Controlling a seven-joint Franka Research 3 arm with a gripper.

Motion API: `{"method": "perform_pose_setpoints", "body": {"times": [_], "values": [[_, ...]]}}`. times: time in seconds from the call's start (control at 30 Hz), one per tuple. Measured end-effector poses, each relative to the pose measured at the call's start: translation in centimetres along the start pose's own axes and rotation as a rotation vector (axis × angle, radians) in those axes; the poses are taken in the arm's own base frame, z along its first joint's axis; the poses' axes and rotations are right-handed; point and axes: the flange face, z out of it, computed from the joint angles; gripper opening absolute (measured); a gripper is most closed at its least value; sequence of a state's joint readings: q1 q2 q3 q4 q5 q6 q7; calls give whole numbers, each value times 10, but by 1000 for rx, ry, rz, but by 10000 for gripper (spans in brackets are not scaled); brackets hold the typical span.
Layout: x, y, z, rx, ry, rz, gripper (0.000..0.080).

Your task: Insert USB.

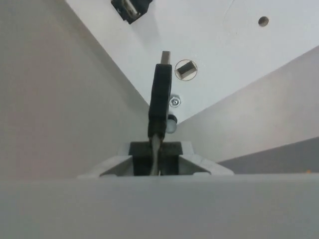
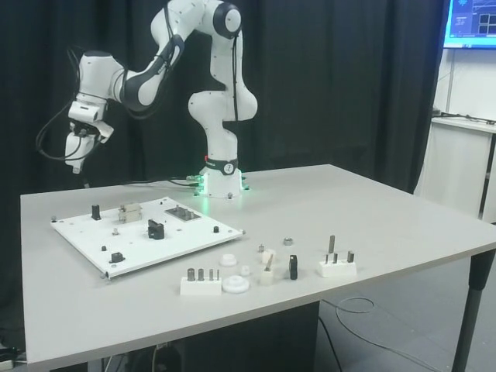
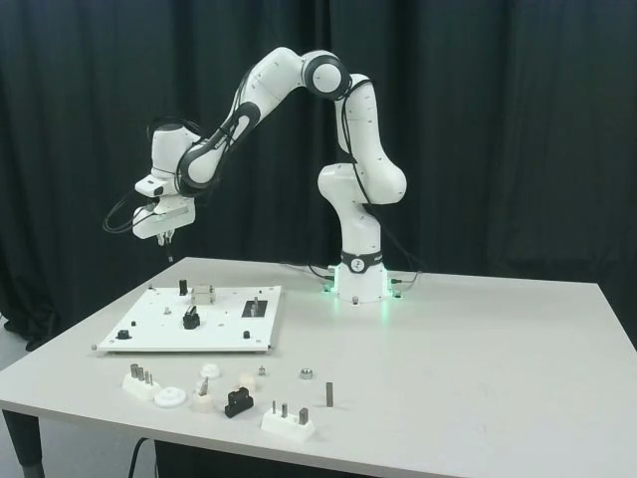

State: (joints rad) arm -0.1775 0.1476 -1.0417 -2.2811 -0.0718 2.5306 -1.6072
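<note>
My gripper (image 1: 156, 158) is shut on a black USB plug (image 1: 159, 94) whose metal tip points down toward the white board (image 1: 219, 45). In both room views the gripper (image 2: 77, 152) (image 3: 163, 233) hangs well above the table, over the far left corner of the board (image 2: 180, 232) (image 3: 221, 325). A black socket block (image 1: 130, 9) with a metal opening sits on the board, apart from the plug tip. Beside the tip, the board shows a small rectangular slot in a round inset (image 1: 186, 69).
The board carries several small black and grey fixtures (image 2: 155, 229). White peg holders (image 2: 200, 284) (image 2: 336, 266), white gears (image 2: 235, 285) and a black piece (image 2: 293, 266) lie near the table's front edge. The arm's base (image 2: 219, 177) stands behind the board, lit green.
</note>
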Motion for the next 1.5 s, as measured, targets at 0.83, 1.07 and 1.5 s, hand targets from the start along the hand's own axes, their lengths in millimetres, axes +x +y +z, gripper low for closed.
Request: {"method": "perform_pose_setpoints", "body": {"times": [0.83,1.07,1.5], "values": [[-20,-39,17,-166,1,-270,27],[-20,-43,19,-186,-5,-322,27],[-14,-50,24,-190,0,-346,26]]}}
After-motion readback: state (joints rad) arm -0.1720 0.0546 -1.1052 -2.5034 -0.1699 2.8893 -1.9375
